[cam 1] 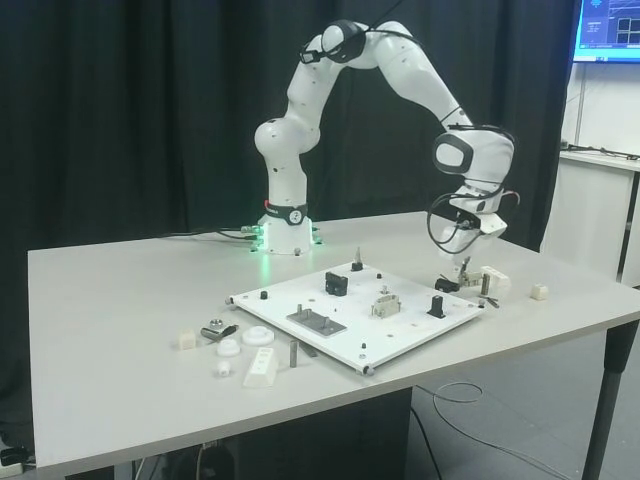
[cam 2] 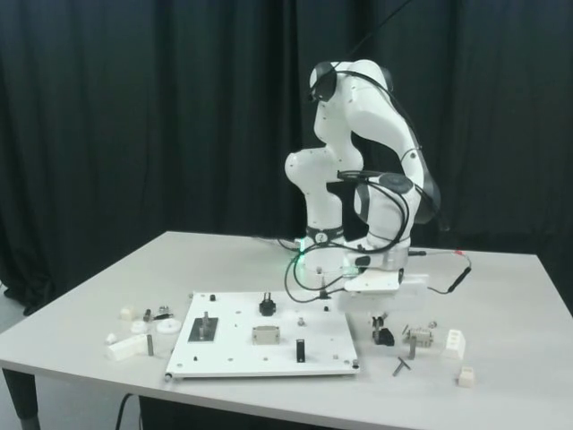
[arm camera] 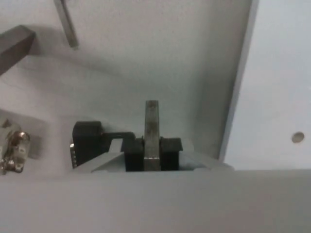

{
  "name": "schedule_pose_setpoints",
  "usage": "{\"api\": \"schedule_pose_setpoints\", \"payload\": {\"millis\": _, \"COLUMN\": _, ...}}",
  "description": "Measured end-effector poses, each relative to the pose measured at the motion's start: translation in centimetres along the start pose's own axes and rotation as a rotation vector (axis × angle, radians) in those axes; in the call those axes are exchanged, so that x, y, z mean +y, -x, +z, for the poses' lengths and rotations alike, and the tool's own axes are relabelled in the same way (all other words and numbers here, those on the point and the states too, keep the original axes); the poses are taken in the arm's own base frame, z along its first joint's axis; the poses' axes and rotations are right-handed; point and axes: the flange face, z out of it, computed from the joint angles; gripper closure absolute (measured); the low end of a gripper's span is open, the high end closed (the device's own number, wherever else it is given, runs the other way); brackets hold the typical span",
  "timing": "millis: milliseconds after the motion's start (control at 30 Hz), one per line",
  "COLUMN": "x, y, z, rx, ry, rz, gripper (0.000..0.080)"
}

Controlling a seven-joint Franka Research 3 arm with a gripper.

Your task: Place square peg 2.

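Clamped in our gripper (arm camera: 152, 165), the square peg (arm camera: 152, 131) hangs just off the white board (cam 1: 400, 335), at its 3 o'clock edge in the second room view. We judge the carry underway; next we need its square hole. Black fixtures (cam 1: 437, 306) and a connector block (cam 1: 385, 305) crowd the path.

Black curtain (cam 2: 134, 116) hangs in folds across the whole far side of the room, behind the grey counter (cam 1: 110, 300). First room view: a lit monitor (cam 1: 607, 30) at far right, with a white side table (cam 1: 590, 205) beneath it. A black counter leg (cam 1: 598, 420) shows at near right.
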Motion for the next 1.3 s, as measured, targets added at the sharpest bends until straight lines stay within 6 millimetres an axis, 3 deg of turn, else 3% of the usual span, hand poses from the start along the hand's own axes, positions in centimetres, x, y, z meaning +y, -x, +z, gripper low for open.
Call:
{"api": "schedule_pose_setpoints", "payload": {"millis": 567, "x": -1.0, "y": -0.1, "z": 2.3, "rx": -0.040, "ry": 0.004, "rz": -0.066, "gripper": 0.0737}}
{"api": "schedule_pose_setpoints", "payload": {"millis": 1067, "x": -1.1, "y": -0.3, "z": 2.6, "rx": -0.064, "ry": 0.000, "rz": -0.094, "gripper": 0.0737}}
{"api": "schedule_pose_setpoints", "payload": {"millis": 1100, "x": -1.1, "y": -0.3, "z": 2.5, "rx": -0.067, "ry": 0.002, "rz": -0.095, "gripper": 0.0579}}
{"api": "schedule_pose_setpoints", "payload": {"millis": 1300, "x": -1.2, "y": -0.6, "z": 1.7, "rx": -0.083, "ry": 0.012, "rz": -0.096, "gripper": 0.0579}}
